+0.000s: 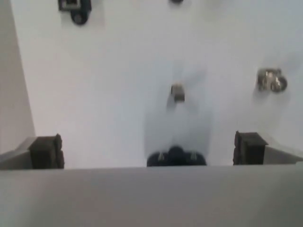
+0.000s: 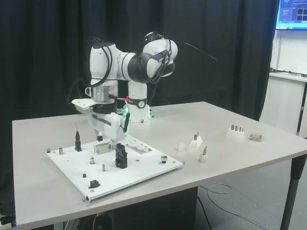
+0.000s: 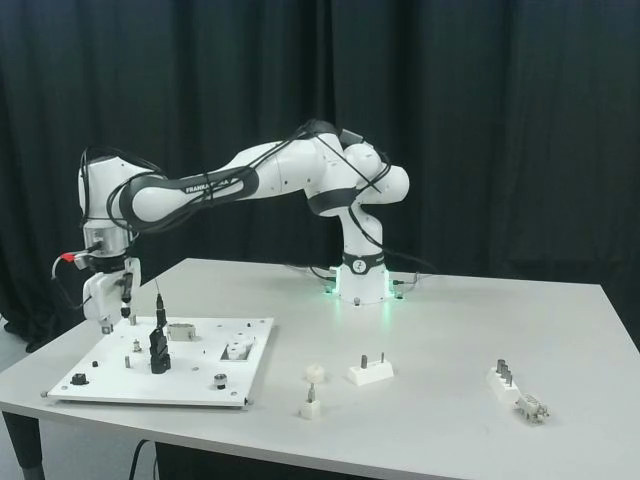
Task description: Pick square peg 1.
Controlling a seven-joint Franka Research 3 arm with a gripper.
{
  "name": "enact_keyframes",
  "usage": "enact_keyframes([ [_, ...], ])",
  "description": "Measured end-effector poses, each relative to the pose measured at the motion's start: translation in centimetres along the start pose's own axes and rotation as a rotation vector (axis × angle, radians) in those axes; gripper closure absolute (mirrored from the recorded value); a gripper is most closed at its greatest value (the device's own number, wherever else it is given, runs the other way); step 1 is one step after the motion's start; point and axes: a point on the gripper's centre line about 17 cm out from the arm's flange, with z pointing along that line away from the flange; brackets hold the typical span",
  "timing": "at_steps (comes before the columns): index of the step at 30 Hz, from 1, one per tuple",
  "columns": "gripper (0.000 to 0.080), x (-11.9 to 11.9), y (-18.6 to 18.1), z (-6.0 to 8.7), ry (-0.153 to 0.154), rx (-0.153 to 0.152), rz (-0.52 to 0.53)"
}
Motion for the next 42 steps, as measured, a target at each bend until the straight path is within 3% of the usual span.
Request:
enact_keyframes([
  [7,0.0003,-2.6,-0.2,-1.4,-0.059,-0.016,0.001],
  [21,0.0003,-9.6,-0.4,-3.0,-0.184,-0.084,0.008],
  [32,0.0003,-15.7,-1.1,-2.5,-0.253,-0.128,-0.015],
  [42,0.0003,-21.6,-1.8,-1.4,-0.285,-0.134,-0.037],
])
